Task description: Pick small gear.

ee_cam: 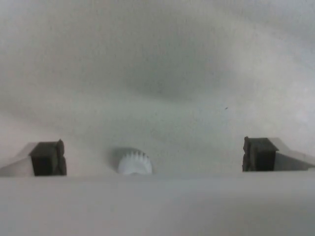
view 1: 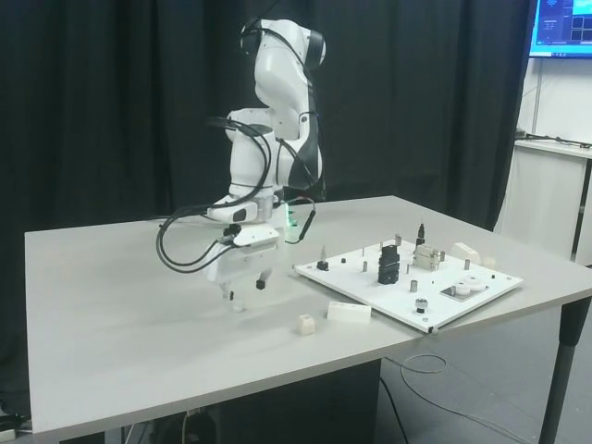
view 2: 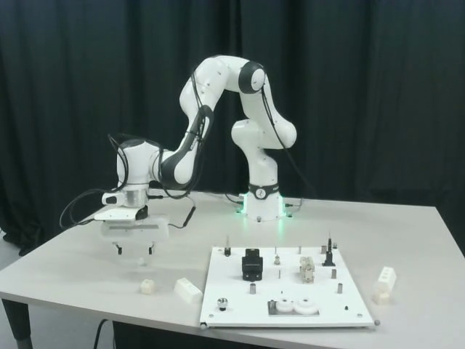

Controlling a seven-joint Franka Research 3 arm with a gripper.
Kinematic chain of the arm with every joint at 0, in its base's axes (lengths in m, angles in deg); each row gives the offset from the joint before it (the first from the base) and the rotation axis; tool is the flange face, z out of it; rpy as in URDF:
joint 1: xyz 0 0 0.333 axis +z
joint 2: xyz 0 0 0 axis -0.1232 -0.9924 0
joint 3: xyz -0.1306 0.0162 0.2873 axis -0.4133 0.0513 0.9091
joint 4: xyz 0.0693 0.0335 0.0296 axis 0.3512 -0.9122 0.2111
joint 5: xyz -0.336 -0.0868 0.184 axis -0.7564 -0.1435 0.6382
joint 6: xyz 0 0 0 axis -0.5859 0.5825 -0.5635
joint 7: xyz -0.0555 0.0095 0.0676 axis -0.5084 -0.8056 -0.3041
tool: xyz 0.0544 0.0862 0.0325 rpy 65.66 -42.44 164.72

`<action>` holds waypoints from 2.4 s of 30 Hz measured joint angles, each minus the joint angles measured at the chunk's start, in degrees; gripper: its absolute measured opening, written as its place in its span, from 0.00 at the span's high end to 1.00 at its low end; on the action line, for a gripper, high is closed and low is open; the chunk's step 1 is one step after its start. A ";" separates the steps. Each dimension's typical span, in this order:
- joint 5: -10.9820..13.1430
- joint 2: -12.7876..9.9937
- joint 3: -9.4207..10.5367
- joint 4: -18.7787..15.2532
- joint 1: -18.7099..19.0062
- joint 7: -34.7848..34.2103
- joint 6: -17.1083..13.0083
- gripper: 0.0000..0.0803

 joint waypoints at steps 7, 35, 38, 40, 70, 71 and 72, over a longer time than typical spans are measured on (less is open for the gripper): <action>0.00 -1.72 -0.09 -0.03 0.00 0.00 -0.96 0.00; 0.03 -4.50 -0.98 -0.53 -0.09 1.27 -1.06 0.00; 0.06 -4.53 -0.97 -0.93 -0.09 1.29 -1.06 0.00; 0.15 -4.53 -0.97 -1.18 -0.09 1.35 -1.09 0.00; 2.85 -4.00 -0.92 -1.57 0.07 3.23 -0.92 0.75; 2.89 -3.83 -0.92 -1.57 0.13 3.23 -0.82 0.75; 2.90 -3.65 -0.92 -1.57 0.21 3.23 -0.69 0.75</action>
